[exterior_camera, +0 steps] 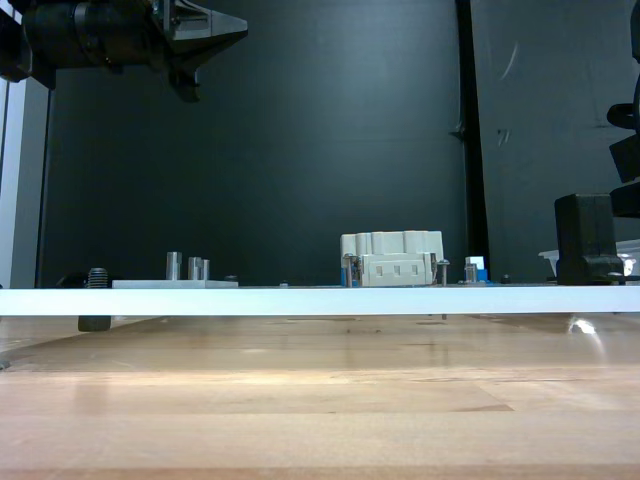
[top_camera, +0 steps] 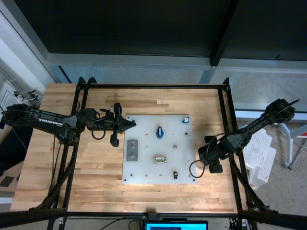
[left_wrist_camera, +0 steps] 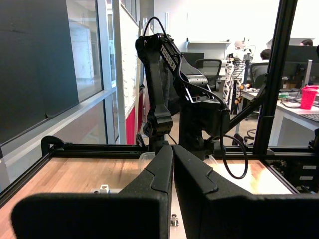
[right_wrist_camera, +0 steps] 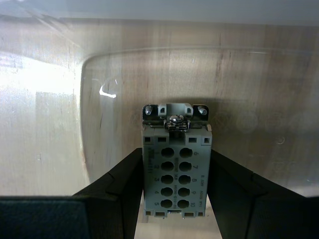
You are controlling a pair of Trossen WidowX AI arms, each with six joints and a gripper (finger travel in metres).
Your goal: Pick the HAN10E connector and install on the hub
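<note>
One wooden bench carries a white plate near its middle. The left gripper hangs high over the plate's far left corner, its fingers pressed together with nothing between them. The right gripper is just off the plate's right edge, its fingers spread only as wide as the HAN10E connector and pinching its two long sides. A grey metal block lies on the plate's left part. The hub stands just right of that block, well apart from the held connector. A small blue piece sits beyond the hub
</note>
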